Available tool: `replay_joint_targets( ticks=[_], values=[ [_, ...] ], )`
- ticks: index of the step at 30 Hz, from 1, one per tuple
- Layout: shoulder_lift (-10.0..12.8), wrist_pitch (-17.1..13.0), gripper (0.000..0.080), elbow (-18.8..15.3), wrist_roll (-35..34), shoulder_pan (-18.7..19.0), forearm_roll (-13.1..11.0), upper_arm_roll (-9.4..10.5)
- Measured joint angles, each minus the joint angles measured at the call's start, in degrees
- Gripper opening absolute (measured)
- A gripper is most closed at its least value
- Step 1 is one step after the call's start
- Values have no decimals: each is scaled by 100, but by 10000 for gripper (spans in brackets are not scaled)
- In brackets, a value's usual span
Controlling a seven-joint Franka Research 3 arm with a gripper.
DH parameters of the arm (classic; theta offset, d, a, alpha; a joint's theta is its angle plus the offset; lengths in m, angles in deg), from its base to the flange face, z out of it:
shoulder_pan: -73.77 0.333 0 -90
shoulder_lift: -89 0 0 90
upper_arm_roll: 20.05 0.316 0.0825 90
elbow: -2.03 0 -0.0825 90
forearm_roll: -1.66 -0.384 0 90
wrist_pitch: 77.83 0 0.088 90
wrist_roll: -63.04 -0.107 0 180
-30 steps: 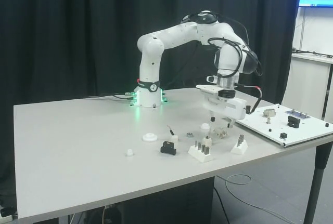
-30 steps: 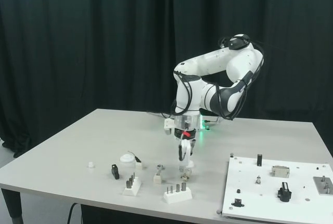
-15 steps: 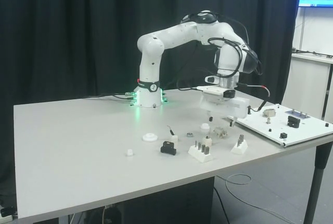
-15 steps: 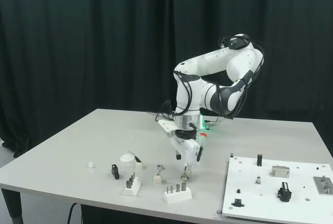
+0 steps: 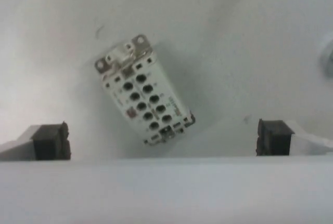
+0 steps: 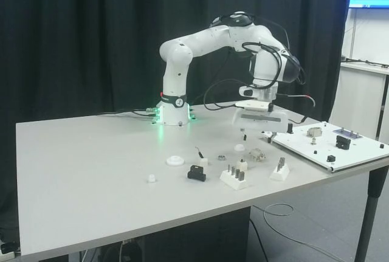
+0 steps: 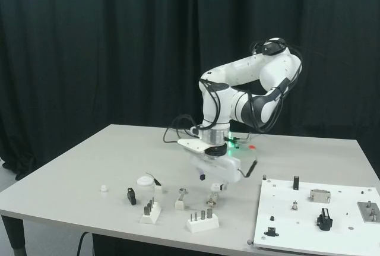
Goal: Pick waterproof.
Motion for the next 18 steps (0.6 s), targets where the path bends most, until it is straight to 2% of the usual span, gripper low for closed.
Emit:
replay_joint_targets(
  ticks=[6,13,18],
  values=[
    [0,-67,800,-78,1339,109,0,-12],
    [1,-175,800,-109,2026,160,-16,3],
    [1,-218,800,-140,2446,159,-145,57]
  ],
)
